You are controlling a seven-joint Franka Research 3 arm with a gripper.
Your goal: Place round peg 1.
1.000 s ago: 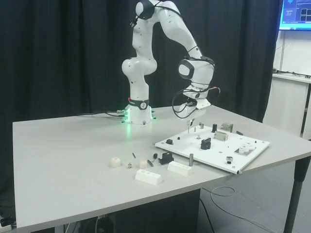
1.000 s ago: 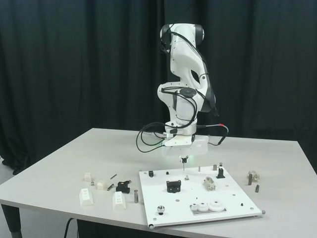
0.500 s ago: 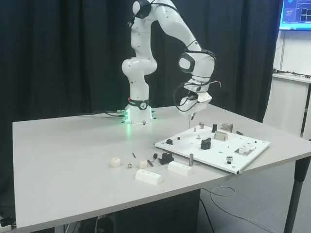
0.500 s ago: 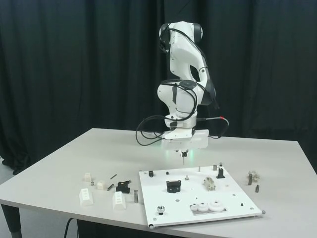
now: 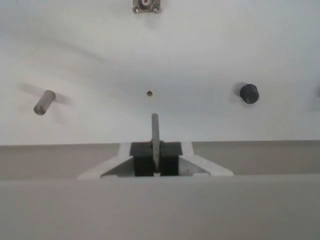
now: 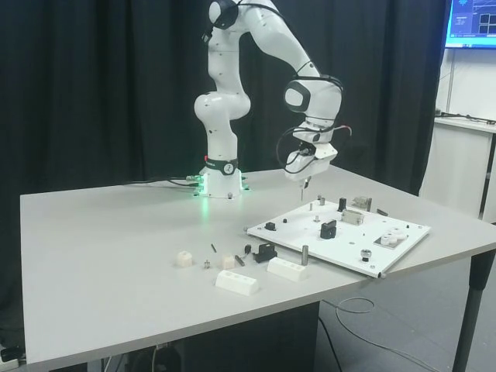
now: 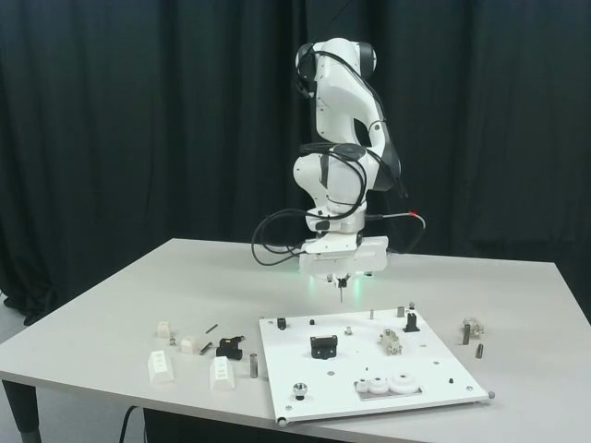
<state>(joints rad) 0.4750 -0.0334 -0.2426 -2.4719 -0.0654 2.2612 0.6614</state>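
My gripper [image 5: 156,159] is shut on a thin grey round peg [image 5: 155,131] that points straight down. It hangs above the far edge of the white board [image 5: 100,55], with a small hole [image 5: 149,93] just beyond the peg's tip in the wrist view. From the first room camera the gripper [image 6: 308,180] and its peg [image 6: 308,188] hover well above the board [image 6: 294,232]. The second room camera has the gripper [image 7: 341,281] over the far side of the board [image 7: 351,374], the peg [image 7: 342,292] clear of the surface.
On the board stand another grey peg [image 5: 44,102], a black knob [image 5: 249,93] and a metal connector [image 5: 146,5]. Left of the board lie white blocks [image 6: 237,282], a white cube [image 6: 184,259], a black clip [image 6: 265,252] and an upright grey peg [image 6: 305,253].
The gripper has risen from close above the board and shifted toward the board's far edge, still holding the peg.
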